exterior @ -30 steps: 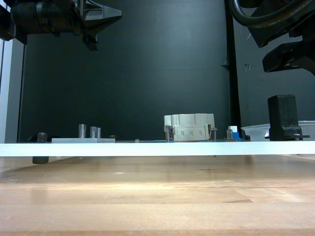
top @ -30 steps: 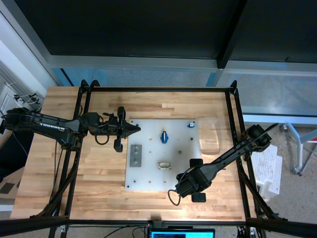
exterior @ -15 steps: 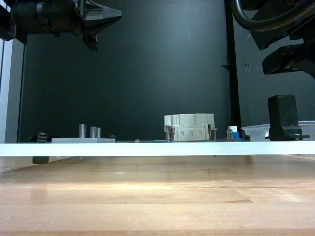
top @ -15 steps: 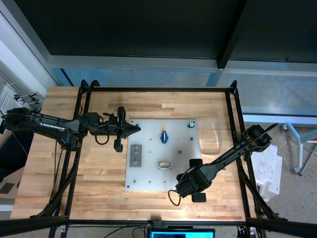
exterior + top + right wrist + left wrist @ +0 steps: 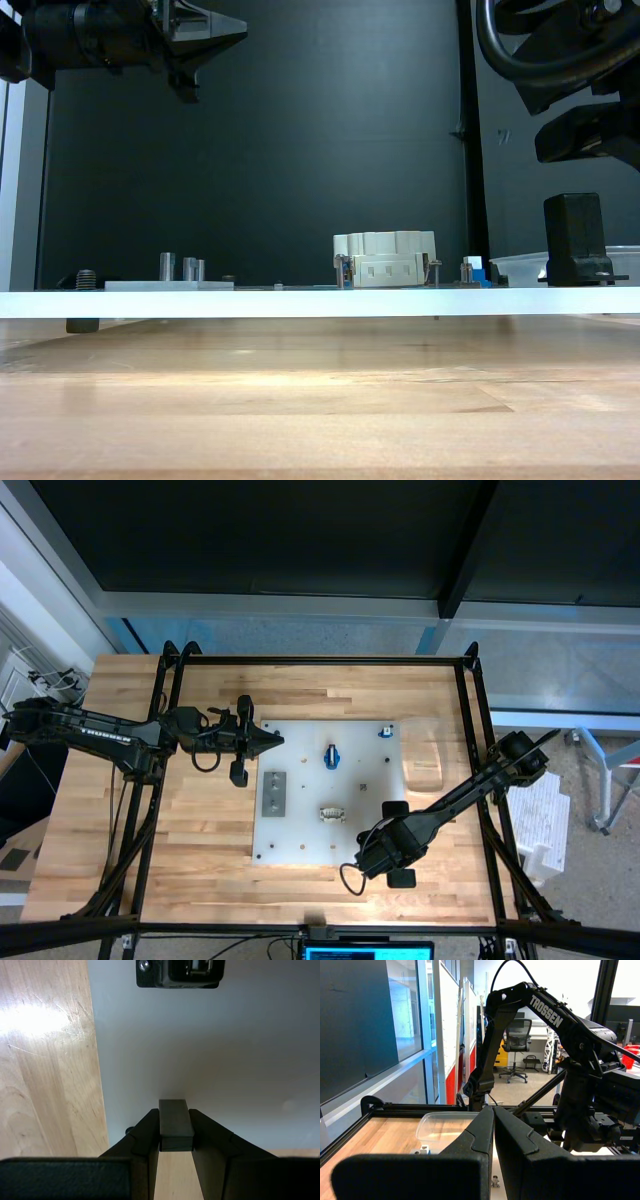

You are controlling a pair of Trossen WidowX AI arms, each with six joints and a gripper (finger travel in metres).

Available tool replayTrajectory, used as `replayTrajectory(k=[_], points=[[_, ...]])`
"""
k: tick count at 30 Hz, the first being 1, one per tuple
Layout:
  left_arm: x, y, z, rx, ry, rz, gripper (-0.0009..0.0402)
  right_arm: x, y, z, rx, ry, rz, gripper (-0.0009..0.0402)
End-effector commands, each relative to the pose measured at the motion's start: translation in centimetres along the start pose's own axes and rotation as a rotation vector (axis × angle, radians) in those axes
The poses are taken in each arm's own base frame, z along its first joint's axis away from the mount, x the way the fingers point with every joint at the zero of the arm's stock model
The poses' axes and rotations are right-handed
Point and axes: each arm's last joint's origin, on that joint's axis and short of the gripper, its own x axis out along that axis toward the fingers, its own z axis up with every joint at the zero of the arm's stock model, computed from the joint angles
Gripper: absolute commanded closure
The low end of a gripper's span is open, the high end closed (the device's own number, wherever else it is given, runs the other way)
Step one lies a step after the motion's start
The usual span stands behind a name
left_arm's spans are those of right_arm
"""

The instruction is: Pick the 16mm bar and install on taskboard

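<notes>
over the near right corner of the taskboard (image 5: 300, 835), right gripper (image 5: 374, 856), hanging well clear of the white plate. from above, only the arm's black bulk, with no sight of the jaws' load. from the right wrist camera, jaws clamped on the 16mm bar (image 5: 176, 1122), a short dark grey piece with a squared outline from this angle, held in the air over the plate's edge, bare counter (image 5: 45, 1060) just beside that edge and a small black component (image 5: 177, 972) on the plate beyond. at the plate's far left edge, left gripper (image 5: 272, 738), stretched level and pointing across the board, high above it in the low view. from its own wrist camera, jaws pressed together with nothing between them, facing the right arm and a clear tub (image 5: 445, 1127) on the counter. only from table height: three short metal pegs (image 5: 188, 268) upright on the grey block (image 5: 168, 285), and the pale connector (image 5: 385, 258) standing proud of the plate, both no more than flat shapes from above. against a second earlier: right arm's dark mass a little lower and further right in the low view, hardly shifted from above; left arm and board parts unmoved.
</notes>
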Motion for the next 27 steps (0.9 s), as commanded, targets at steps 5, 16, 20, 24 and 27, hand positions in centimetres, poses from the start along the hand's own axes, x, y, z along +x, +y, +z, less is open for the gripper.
replayTrajectory(k=[5, 16, 20, 24, 27], points=[[0.00, 0.00, 0.00, 0.000, 0.000, 0.000, 0.0393, 0.38, 0.04, 0.05, 0.000, -0.015, 0.007, 0.0393], [0.00, 0.01, 0.00, 0.000, 0.000, 0.000, 0.0393, 0.52, 0.03, 0.03, 0.000, -0.016, 0.008, 0.0393], [0.00, 0.01, 0.00, 0.000, 0.000, 0.000, 0.0393, 0.51, 0.03, 0.03, 0.000, -0.016, 0.008, 0.0390], [0.00, 0.00, 0.00, 0.000, 0.000, 0.000, 0.0393, 0.50, 0.04, 0.03, -0.003, -0.017, 0.009, 0.0368], [0.00, 0.00, 0.00, 0.000, 0.000, 0.000, 0.0393, 0.36, 0.07, 0.07, -0.003, -0.020, 0.011, 0.0337]])
